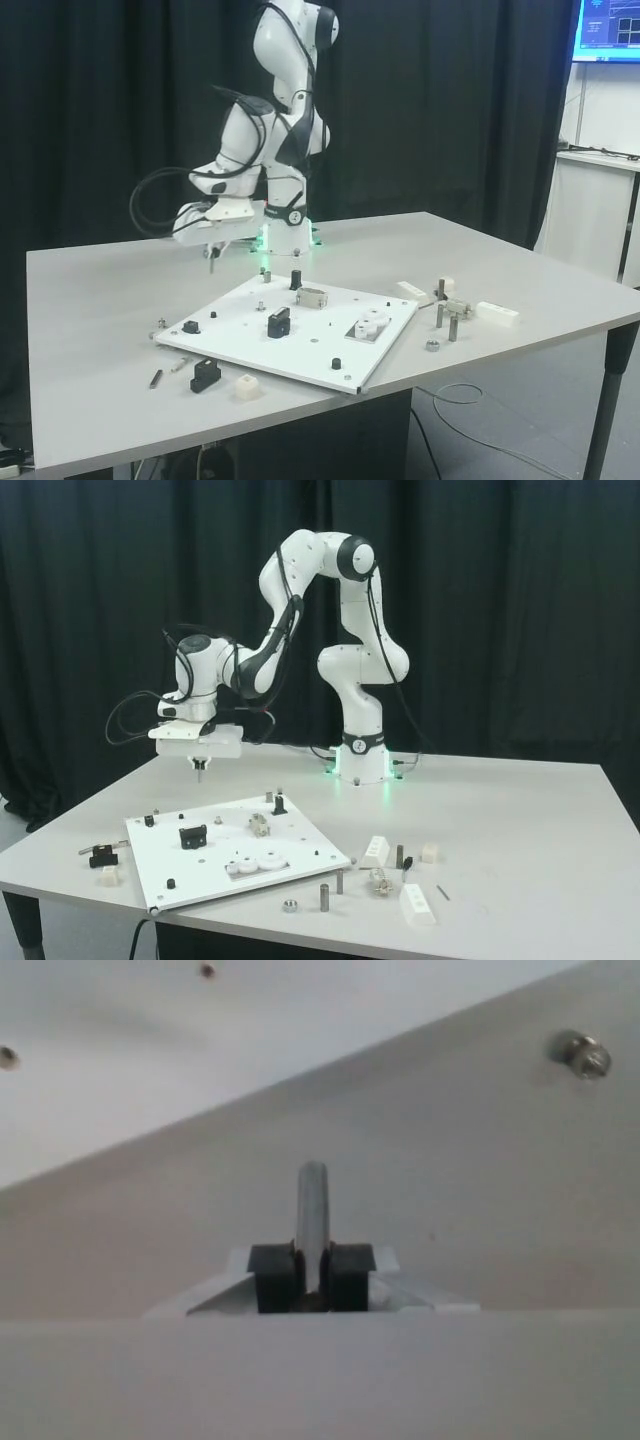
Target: Place round peg 2.
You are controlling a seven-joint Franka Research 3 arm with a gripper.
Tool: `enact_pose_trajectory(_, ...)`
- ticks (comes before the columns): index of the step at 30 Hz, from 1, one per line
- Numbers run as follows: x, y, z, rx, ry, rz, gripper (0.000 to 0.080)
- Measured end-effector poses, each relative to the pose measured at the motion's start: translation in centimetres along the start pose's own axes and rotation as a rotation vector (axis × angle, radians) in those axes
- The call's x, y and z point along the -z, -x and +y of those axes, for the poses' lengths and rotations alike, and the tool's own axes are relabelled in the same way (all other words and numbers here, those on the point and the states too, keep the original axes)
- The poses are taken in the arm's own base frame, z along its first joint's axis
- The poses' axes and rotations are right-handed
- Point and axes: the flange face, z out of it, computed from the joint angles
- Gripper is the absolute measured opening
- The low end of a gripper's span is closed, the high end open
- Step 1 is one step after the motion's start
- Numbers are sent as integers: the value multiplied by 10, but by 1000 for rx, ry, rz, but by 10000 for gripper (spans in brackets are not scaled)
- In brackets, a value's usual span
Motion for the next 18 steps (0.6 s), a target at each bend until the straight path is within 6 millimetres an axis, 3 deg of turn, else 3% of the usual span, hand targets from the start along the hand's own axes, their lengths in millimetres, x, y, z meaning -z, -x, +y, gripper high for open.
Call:
enact_pose_trajectory(9,-31,-3,27,21,15,16,66)
enact_pose_trajectory(18,-58,-8,39,36,7,54,66)
